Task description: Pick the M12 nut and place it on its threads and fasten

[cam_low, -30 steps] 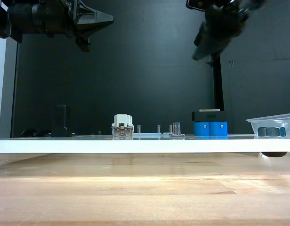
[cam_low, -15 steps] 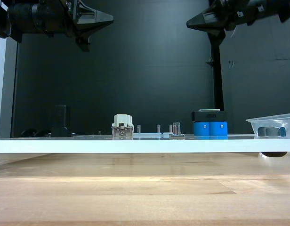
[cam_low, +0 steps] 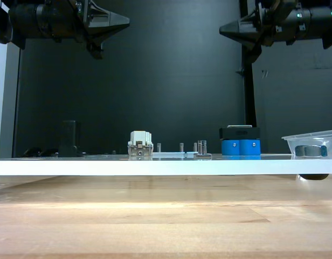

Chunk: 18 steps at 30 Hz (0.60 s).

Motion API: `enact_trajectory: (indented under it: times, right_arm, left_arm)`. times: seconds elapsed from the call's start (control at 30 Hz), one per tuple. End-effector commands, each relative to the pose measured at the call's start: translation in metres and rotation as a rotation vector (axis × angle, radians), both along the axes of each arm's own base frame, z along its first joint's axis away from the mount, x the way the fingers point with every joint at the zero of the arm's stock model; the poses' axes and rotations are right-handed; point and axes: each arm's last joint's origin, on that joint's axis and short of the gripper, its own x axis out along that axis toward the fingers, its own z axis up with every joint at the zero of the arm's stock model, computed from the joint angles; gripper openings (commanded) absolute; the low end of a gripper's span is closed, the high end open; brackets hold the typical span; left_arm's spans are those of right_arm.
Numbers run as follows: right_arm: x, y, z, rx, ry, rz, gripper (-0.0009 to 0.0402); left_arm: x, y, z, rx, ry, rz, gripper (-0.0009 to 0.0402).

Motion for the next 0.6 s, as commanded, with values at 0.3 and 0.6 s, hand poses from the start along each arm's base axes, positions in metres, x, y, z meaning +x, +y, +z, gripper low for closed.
enact_trajectory:
  times: [0.3, 0.6]
  right_arm:
    - [0.0, 0.0015, -0.0023, 0.013, 0.01, 0.05, 0.0]
    - [0.001, 0.0025, -0.003, -0.013, 0.015, 0.085, 0.0]
  left_arm:
    - [0.0001, 0.0001, 0.0001, 0.0, 0.0, 0.0, 0.0]
    - [0.0001, 0.0001, 0.0, 0.0, 0.0, 0.0, 0.0]
